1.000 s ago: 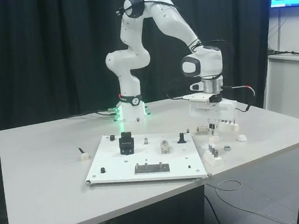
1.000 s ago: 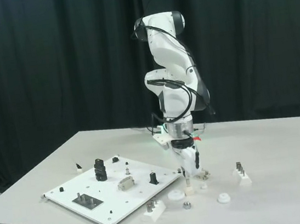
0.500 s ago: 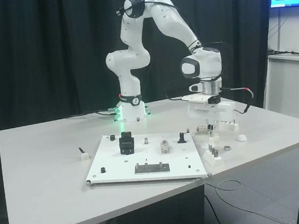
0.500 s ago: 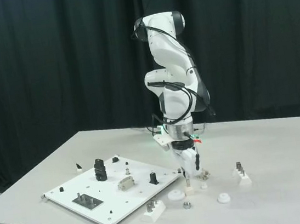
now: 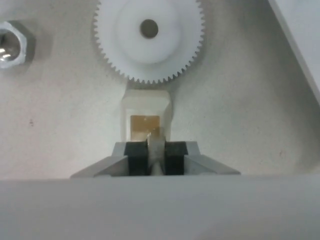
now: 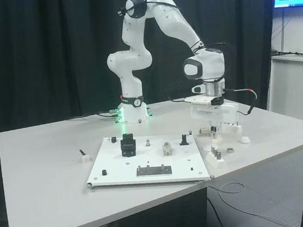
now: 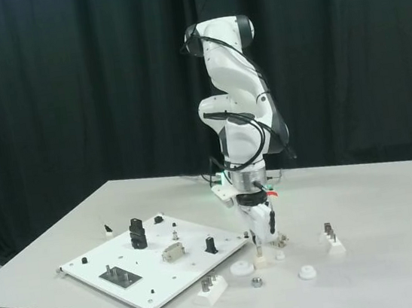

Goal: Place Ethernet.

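Your gripper (image 5: 155, 159) is clamped narrow on the Ethernet plug (image 5: 155, 146), black pads (image 5: 136, 159) pinching it from both sides. From the wrist view the plug hangs right over a small white holder (image 5: 146, 107) on the grey table (image 5: 65, 125). Past that holder you've got a white gear (image 5: 148, 35) nearly touching it, and a hex nut (image 5: 11, 46) off to one side, well apart. In the room views your gripper (image 7: 259, 247) sits just off the edge of the white board (image 7: 122, 267), with the gear (image 7: 242, 268) and nut (image 7: 258, 281) on the table close by.
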Controlling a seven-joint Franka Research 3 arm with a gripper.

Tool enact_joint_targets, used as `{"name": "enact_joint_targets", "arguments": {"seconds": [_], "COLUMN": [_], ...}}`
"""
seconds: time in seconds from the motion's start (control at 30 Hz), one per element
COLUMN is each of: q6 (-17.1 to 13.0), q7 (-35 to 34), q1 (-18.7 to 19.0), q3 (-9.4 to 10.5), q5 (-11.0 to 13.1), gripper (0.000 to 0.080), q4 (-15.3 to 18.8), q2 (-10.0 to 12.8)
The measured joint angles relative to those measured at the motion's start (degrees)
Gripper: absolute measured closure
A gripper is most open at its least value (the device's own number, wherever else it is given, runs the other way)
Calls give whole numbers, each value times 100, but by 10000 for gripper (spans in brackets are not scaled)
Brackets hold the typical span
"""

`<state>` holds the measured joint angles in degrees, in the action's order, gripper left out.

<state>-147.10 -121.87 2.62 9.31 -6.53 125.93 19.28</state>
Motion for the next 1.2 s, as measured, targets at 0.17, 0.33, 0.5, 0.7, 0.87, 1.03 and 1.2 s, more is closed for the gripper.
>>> {"name": "enact_joint_targets", "arguments": {"seconds": [0.17, 0.33, 0.5, 0.7, 0.87, 1.03, 1.2], "q6": [-42, -96, -119, -183, -213, -222, -239], "q7": [0, 0, 0, 0, 0, 0, 0], "q1": [0, 0, 3, 15, 18, 18, 18], "q3": [-6, -10, -10, -10, -10, -11, -14], "q5": [19, 30, 47, 60, 61, 61, 61], "gripper": [738, 738, 738, 738, 738, 738, 738], "q4": [0, 0, 1, 1, -4, -14, -15], "q2": [10, 19, 21, 25, 25, 25, 27]}}
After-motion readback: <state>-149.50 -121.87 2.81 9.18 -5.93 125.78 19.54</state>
